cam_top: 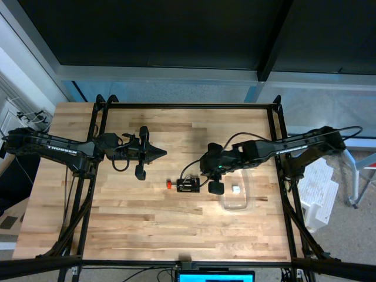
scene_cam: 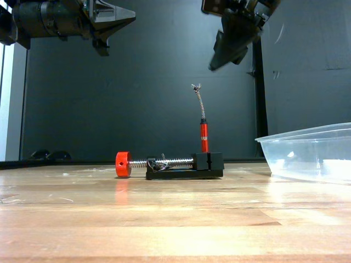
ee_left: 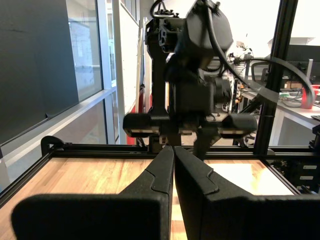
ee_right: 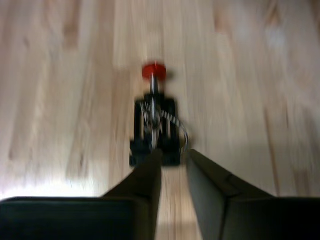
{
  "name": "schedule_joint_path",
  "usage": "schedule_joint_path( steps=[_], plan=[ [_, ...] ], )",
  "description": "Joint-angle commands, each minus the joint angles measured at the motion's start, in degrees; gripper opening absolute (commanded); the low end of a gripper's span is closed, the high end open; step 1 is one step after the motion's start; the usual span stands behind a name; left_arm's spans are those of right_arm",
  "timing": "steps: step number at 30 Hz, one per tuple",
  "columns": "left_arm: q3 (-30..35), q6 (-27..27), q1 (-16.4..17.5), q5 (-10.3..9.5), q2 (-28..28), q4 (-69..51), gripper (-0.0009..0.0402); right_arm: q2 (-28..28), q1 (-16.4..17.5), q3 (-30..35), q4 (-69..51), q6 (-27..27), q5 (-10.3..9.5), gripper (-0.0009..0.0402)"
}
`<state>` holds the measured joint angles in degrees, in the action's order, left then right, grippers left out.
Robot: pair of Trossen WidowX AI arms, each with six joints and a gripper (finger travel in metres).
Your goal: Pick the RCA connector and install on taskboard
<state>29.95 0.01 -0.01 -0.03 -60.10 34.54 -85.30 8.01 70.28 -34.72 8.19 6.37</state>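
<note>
While the closed left end effector (ee_left: pixel 174 148), arm (cam_top: pixel 59 150) marked TROSSEN, hovers over open bench (cam_top: pixel 147 220), the narrowly parted right end effector (ee_right: pixel 173 151) hangs above the taskboard (cam_top: pixel 188 185).

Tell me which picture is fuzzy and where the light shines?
Right wrist view: fuzzy, the taskboard smeared, the slightly open right tool hanging above it. Low view: sharp, with glare on the table by the tray. Left wrist view: bright light behind the shut left tool, raised over the table's left side.

Two claws (scene_cam: pixel 131 21) (scene_cam: pixel 213 67), one taskboard (cam_top: pixel 188 185), one tray (cam_top: pixel 235 207), one RCA connector (cam_top: pixel 235 188).
</note>
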Motion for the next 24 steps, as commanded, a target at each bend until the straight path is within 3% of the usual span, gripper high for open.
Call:
schedule_joint_path(
  steps=[1, 15, 24],
  plan=[
    [0.00, 0.00, 0.02, 0.00, -0.02, 0.00, 0.0000, 3.72, -1.18, -3.28, 6.71, -0.72, 0.00, -0.0005],
    [0.00, 0.00, 0.00, 0.00, 0.00, 0.00, 0.0000, 18.47, -4.28, -18.67, 34.03, -6.49, -0.48, 0.0000],
    [0.00, 0.00, 0.02, 0.00, -0.02, 0.00, 0.0000, 23.52, -6.23, -28.30, 49.48, -7.08, -0.76, 0.0000]
  ],
)
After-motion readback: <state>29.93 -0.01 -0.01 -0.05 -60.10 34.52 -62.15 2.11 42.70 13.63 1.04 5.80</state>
